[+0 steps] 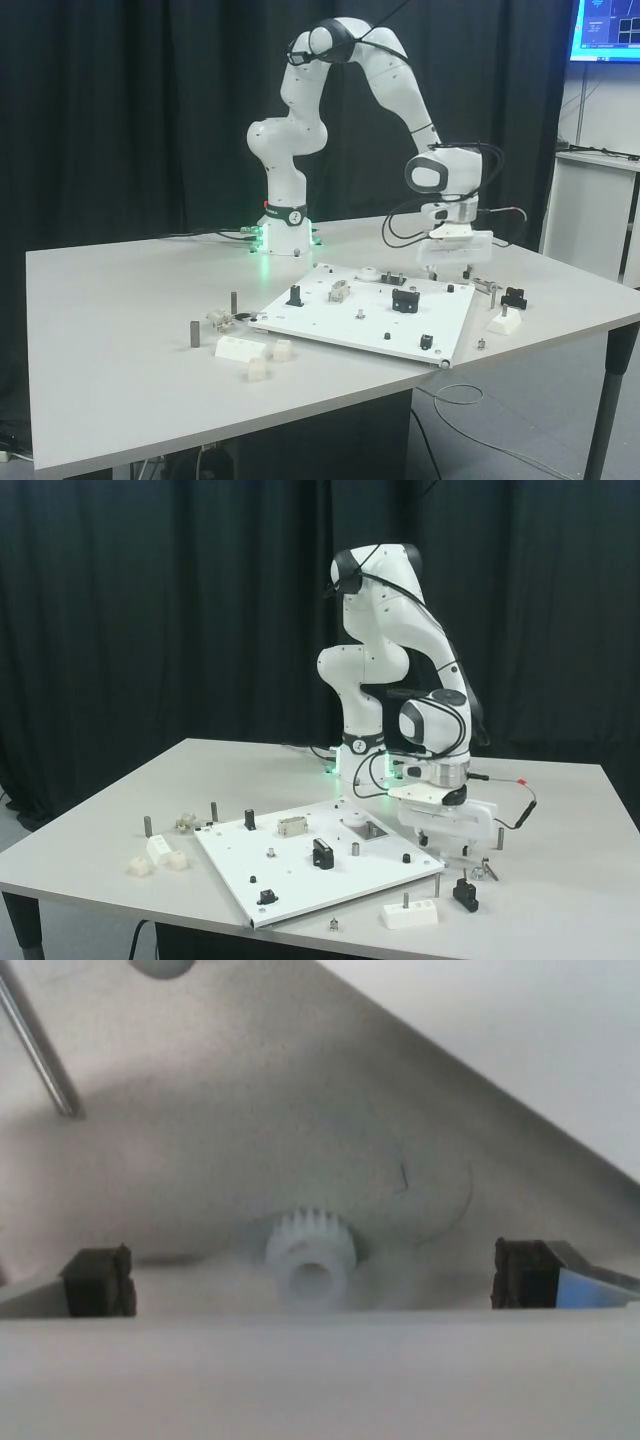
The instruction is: Pick small gear.
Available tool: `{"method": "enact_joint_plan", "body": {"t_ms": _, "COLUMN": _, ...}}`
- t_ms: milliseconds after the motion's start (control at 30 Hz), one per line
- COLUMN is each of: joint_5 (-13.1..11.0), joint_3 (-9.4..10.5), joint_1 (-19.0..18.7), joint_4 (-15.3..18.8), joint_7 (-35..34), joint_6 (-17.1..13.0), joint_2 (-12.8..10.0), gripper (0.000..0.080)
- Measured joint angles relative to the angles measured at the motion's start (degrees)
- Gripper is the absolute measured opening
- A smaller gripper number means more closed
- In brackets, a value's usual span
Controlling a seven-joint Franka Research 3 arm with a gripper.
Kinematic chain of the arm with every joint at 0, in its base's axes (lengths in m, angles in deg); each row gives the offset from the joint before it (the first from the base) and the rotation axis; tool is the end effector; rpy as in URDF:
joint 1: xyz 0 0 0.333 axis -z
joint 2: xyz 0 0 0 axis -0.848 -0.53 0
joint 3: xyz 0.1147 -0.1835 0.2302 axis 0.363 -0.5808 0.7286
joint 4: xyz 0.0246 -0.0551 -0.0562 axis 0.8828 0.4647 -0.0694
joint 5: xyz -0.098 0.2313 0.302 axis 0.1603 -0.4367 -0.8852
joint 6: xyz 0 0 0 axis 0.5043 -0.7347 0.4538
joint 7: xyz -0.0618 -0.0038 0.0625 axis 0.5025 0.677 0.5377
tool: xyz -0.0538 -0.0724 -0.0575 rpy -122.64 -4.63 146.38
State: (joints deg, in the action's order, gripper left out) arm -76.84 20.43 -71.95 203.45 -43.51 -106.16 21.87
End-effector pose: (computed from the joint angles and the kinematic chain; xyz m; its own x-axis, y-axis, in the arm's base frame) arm 0.4514 0.2566 0.1839 0.5033 -0.8639 -0.0202 -0.8638 -0.5036 0.0147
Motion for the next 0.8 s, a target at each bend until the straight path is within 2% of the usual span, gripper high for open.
{"method": "enact_joint_plan", "body": {"t_ms": 133, "joint_5": 0.36, "joint_3": -0.01, "joint_1": -0.01, "joint_4": -0.32, "joint_7": 0.00, "joint_6": 0.14, "joint_2": -0.43, "gripper": 0.0800}}
{"method": "enact_joint_plan", "body": {"t_ms": 167, "joint_5": 0.46, "joint_3": -0.02, "joint_1": -0.01, "joint_4": -0.38, "joint_7": 0.00, "joint_6": 0.18, "joint_2": -0.50, "gripper": 0.0703}}
{"method": "enact_joint_plan", "body": {"t_ms": 333, "joint_5": 0.69, "joint_3": -0.06, "joint_1": -0.01, "joint_4": -0.59, "joint_7": 0.00, "joint_6": 0.46, "joint_2": -0.71, "gripper": 0.0703}}
{"method": "enact_joint_plan", "body": {"t_ms": 367, "joint_5": 0.70, "joint_3": -0.06, "joint_1": -0.01, "joint_4": -0.64, "joint_7": 0.00, "joint_6": 0.59, "joint_2": -0.73, "gripper": 0.0524}}
{"method": "enact_joint_plan", "body": {"t_ms": 533, "joint_5": 0.79, "joint_3": -0.07, "joint_1": -0.01, "joint_4": -1.11, "joint_7": 0.03, "joint_6": 1.32, "joint_2": -0.87, "gripper": 0.0524}}
{"method": "enact_joint_plan", "body": {"t_ms": 567, "joint_5": 0.82, "joint_3": -0.07, "joint_1": -0.01, "joint_4": -1.19, "joint_7": 0.05, "joint_6": 1.37, "joint_2": -0.93, "gripper": 0.0276}}
{"method": "enact_joint_plan", "body": {"t_ms": 733, "joint_5": 1.10, "joint_3": -0.09, "joint_1": -0.01, "joint_4": -1.61, "joint_7": 0.09, "joint_6": 1.77, "joint_2": -1.06, "gripper": 0.0276}}
{"method": "enact_joint_plan", "body": {"t_ms": 767, "joint_5": 1.19, "joint_3": -0.09, "joint_1": -0.01, "joint_4": -1.71, "joint_7": 0.10, "joint_6": 1.89, "joint_2": -1.10, "gripper": 0.0144}}
{"method": "enact_joint_plan", "body": {"t_ms": 800, "joint_5": 1.26, "joint_3": -0.09, "joint_1": -0.01, "joint_4": -1.81, "joint_7": 0.10, "joint_6": 2.01, "joint_2": -1.13, "gripper": 0.0144}}
